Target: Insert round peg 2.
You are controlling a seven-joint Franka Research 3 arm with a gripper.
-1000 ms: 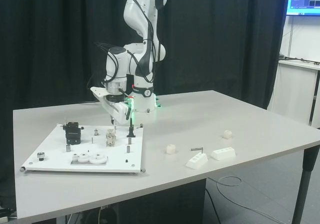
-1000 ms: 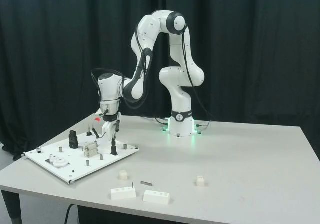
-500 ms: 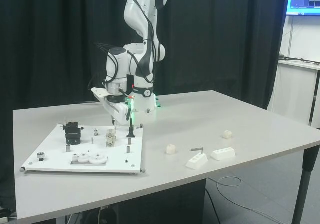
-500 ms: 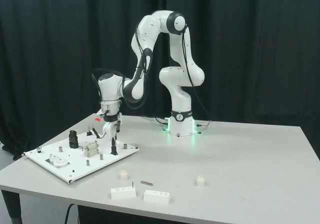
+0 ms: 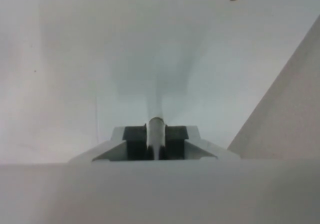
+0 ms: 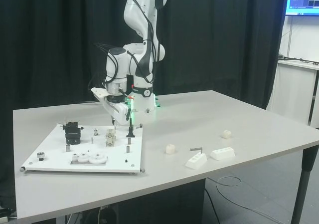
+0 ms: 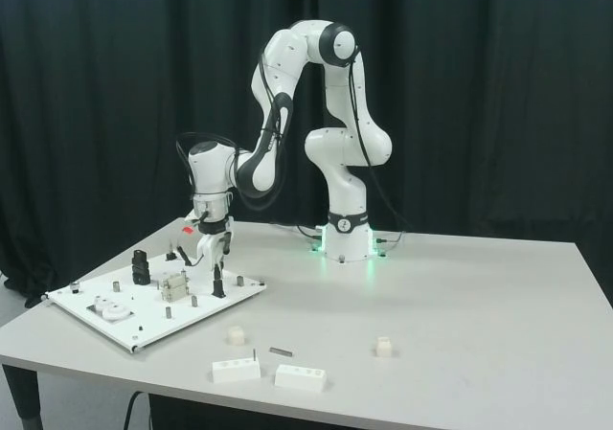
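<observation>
White arm bent low over the white board (image 6: 60, 156), pincer (image 5: 156, 134) nipping a slim round peg (image 5: 156, 126), upright.

One white arm (image 6: 142, 14) stood on one grey table (image 6: 259, 119), carrying one gripper (image 6: 114, 119) with one peg (image 5: 156, 134) between its two fingers. Below the gripper lay one white board (image 6: 60, 156). Beside it on the board stood one black post (image 6: 130, 130); farther off sat one black block (image 6: 73, 132) and three white gears (image 6: 88, 158). Well away from the gripper, off the board, lay two white cubes (image 6: 170, 148) and two white holders (image 6: 222, 153).
</observation>
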